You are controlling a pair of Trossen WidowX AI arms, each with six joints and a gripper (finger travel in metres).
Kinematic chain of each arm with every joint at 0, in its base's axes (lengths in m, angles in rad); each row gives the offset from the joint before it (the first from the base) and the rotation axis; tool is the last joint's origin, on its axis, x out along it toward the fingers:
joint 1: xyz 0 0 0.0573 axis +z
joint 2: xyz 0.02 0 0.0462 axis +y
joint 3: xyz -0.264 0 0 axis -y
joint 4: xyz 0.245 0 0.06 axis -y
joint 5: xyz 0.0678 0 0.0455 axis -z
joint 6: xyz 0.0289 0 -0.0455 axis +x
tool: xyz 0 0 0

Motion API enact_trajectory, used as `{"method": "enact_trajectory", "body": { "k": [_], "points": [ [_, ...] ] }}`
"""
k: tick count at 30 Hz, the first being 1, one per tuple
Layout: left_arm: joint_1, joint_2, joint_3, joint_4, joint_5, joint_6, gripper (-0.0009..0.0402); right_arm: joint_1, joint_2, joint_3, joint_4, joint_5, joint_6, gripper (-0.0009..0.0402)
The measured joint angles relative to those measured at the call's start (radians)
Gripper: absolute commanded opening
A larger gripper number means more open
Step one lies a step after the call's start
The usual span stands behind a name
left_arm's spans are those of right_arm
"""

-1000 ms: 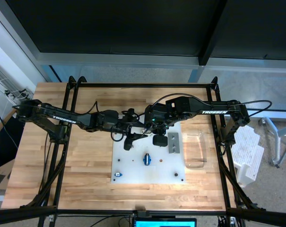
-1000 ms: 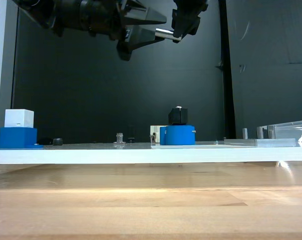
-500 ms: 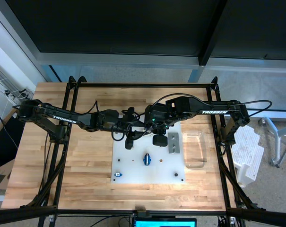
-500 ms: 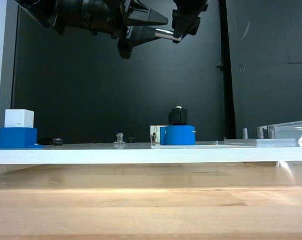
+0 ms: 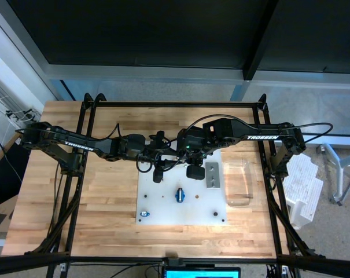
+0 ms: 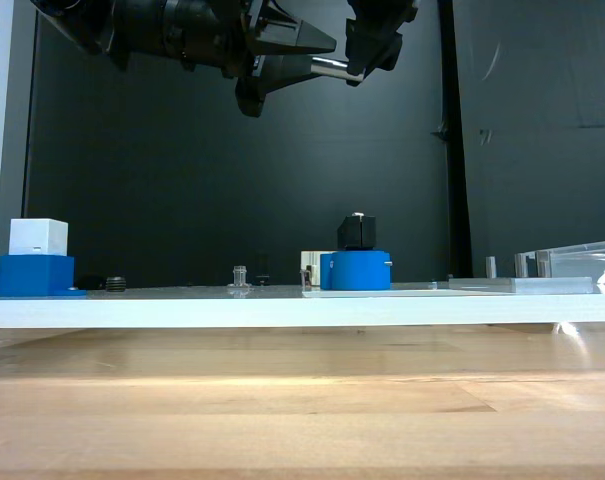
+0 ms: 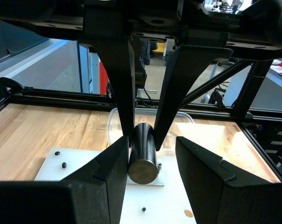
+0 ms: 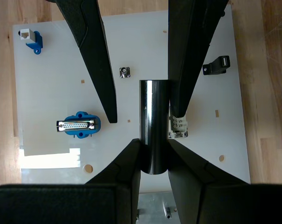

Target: Pick the 16mm cylinder and install on the taskboard

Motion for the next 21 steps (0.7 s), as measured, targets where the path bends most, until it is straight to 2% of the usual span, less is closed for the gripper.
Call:
{"method": "enact_trajectory", "body": {
  "k": [21],
  "points": [
    [0.000,-0.012,0.000,-0.017,-0.003,0.002,0.0133,0.000,-0.001,0.000,0.000,0.001,0.022,0.0009]
  ]
}}
